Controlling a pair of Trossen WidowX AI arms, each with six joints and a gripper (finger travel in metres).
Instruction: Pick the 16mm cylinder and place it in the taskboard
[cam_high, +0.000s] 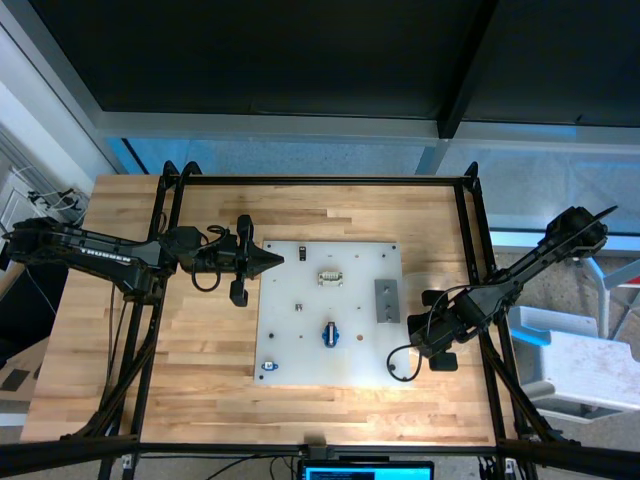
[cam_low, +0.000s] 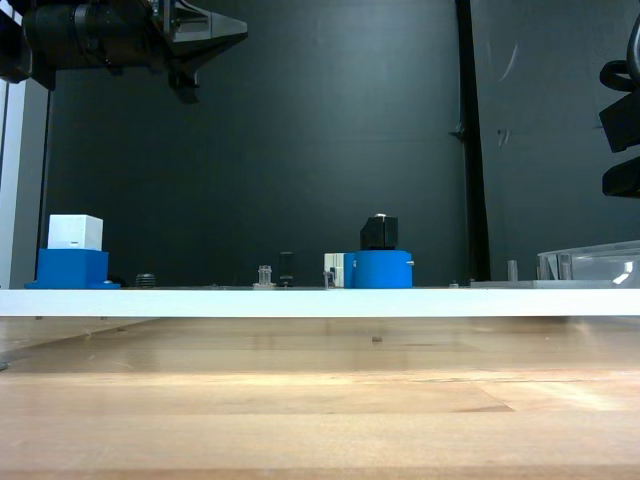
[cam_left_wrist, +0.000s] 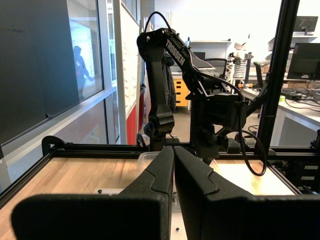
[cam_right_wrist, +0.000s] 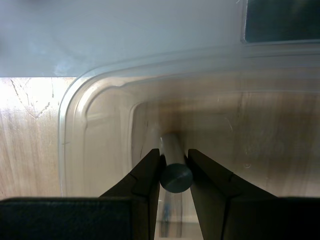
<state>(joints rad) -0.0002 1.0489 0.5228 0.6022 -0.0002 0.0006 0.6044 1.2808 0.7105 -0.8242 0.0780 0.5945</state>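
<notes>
The 16mm cylinder (cam_right_wrist: 175, 170), a short metal peg seen end-on, is clamped between the fingers of my right gripper (cam_right_wrist: 175, 165) over the floor of the clear plastic tray (cam_right_wrist: 75, 125). In the high view my right gripper (cam_high: 433, 335) hangs just off the right edge of the taskboard (cam_high: 300, 340), a white plate with small holes. My left gripper (cam_high: 278, 259) hovers shut and empty above the board's left edge, high in the low view (cam_low: 243, 36), with its fingers pressed together in the left wrist view (cam_left_wrist: 173, 150).
On the board stand a grey metal block (cam_high: 387, 300), a blue fitting (cam_high: 331, 335) and a silver connector (cam_high: 331, 276). The clear tray (cam_low: 590, 262) lies right of the board. A black frame (cam_high: 320, 181) rings the wooden table (cam_high: 200, 380).
</notes>
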